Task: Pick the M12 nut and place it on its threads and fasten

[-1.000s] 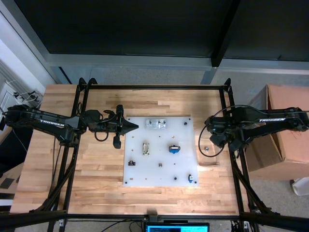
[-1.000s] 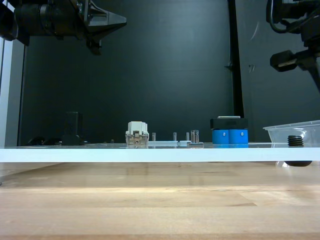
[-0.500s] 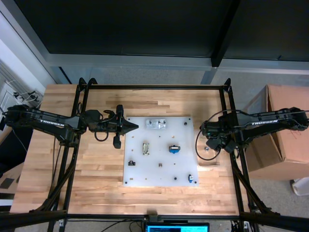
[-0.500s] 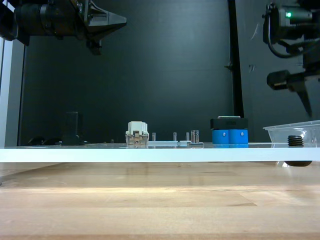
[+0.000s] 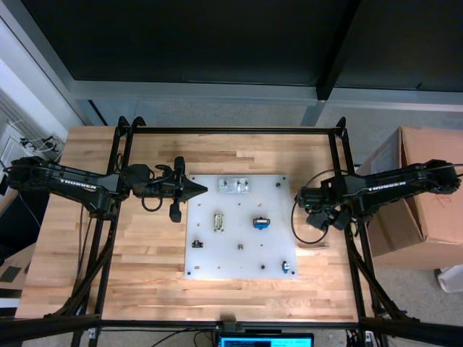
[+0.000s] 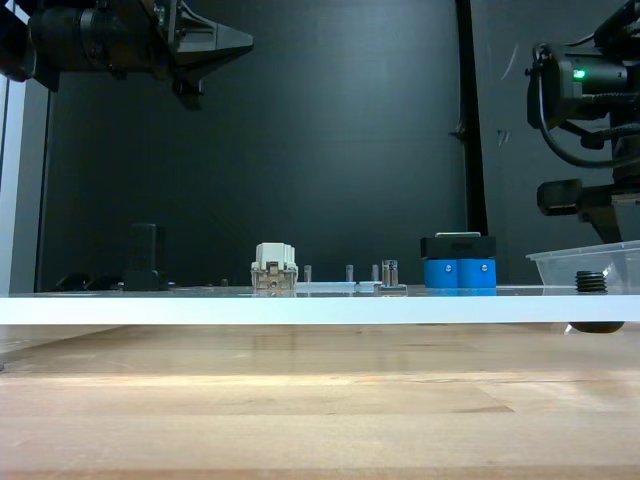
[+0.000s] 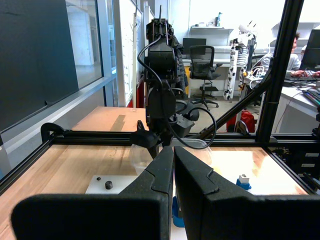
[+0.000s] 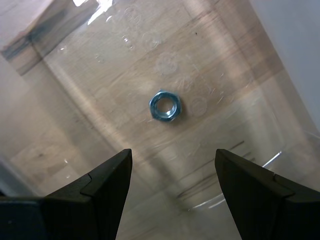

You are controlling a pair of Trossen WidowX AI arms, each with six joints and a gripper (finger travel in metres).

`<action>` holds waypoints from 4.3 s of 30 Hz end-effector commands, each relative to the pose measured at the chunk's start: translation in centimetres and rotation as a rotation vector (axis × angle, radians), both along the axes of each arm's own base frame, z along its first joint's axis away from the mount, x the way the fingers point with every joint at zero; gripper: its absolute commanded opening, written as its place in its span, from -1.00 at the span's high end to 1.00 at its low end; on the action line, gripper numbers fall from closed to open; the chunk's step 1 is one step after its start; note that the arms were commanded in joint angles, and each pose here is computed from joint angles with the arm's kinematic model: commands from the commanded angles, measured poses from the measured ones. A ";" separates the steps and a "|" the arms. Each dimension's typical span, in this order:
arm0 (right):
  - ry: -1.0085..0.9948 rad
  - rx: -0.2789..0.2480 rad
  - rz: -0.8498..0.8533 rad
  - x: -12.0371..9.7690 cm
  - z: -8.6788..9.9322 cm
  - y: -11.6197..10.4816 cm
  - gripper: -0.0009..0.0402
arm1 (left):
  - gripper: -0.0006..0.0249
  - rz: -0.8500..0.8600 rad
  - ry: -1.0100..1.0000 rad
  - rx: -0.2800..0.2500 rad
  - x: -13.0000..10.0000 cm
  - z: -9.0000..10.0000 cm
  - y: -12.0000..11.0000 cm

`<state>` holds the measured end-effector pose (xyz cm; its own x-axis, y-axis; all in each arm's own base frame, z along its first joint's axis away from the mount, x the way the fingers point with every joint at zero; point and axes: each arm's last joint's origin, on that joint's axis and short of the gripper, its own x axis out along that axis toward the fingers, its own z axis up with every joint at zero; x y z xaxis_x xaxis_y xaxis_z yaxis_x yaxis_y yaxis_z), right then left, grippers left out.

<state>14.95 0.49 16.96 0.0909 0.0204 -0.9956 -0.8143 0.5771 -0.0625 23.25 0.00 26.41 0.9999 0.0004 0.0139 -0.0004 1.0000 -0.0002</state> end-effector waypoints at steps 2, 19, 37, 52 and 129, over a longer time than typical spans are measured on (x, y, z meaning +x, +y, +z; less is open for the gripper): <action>0.016 0.000 0.015 0.5 -0.5 0.2 -0.17 | 0.95 0.000 0.000 0.000 0.0 0.0 0.0; 0.012 0.000 0.106 1.1 -1.3 1.8 -0.17 | 0.95 0.000 0.000 0.000 0.0 0.0 0.0; -0.003 0.001 0.118 1.0 -1.9 1.9 -0.10 | 0.95 0.000 0.000 0.000 0.0 0.0 0.0; -0.006 0.001 0.124 1.0 -1.9 2.0 0.20 | 0.95 0.000 0.000 0.000 0.0 0.0 0.0; -0.035 0.033 -0.150 3.6 4.4 2.4 -0.07 | 0.95 0.000 0.000 0.000 0.0 0.0 0.0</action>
